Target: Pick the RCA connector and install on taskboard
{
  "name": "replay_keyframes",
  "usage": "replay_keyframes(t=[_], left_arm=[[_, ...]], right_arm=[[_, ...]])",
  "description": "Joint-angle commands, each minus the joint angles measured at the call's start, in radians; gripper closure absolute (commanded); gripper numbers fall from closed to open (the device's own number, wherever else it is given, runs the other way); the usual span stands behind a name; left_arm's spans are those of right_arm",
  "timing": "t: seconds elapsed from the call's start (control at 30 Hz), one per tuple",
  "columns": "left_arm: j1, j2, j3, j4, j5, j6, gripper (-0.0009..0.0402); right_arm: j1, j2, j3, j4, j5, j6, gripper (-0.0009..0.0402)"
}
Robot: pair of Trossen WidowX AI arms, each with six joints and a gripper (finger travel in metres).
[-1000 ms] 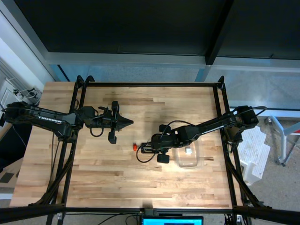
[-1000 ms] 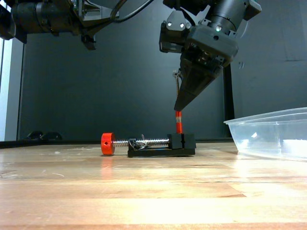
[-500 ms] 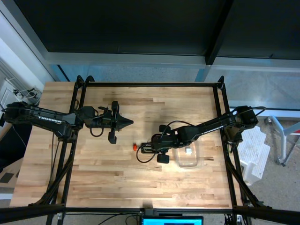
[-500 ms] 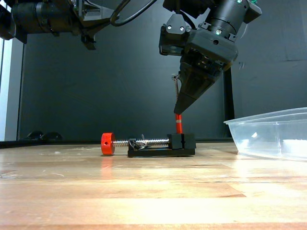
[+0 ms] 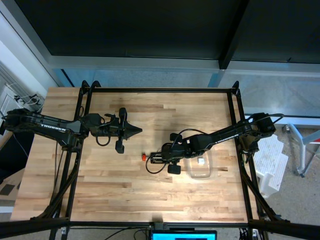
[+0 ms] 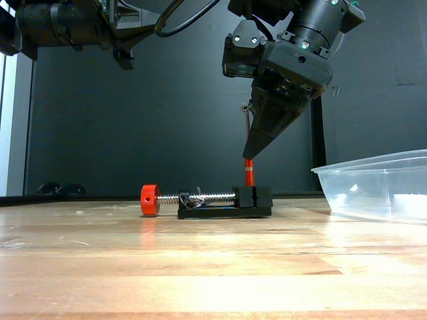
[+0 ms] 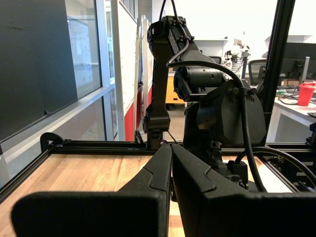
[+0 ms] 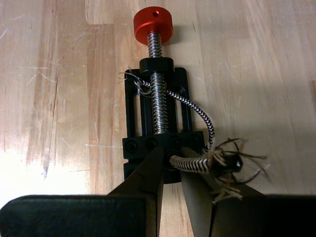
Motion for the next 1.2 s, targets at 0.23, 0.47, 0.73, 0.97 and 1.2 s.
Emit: replay_keyframes(t=[0.23, 0.47, 0.73, 0.97, 1.2], left_arm=[[0.0, 0.0, 0.0, 0.0, 0.0, 0.0, 0.0393], [0.0, 0.0, 0.0, 0.0, 0.0, 0.0, 0.0393], [0.0, 0.0, 0.0, 0.0, 0.0, 0.0, 0.0393], [0.0, 0.0, 0.0, 0.0, 0.0, 0.0, 0.0393], [0.0, 0.0, 0.0, 0.0, 0.0, 0.0, 0.0393]], right_arm=[[0.001, 0.002, -0.002, -0.006, 0.0, 0.0, 0.0393], [0.001, -0.001, 0.003, -0.006, -0.001, 0.0, 0.0393], [0.001, -0.004, 0.003, -0.007, -0.001, -0.003, 0.0361], [0.003, -0.015, 0.003, -0.007, -0.001, -0.003, 0.0314], [0.006, -0.04, 0.003, -0.023, -0.001, -0.003, 0.0279]])
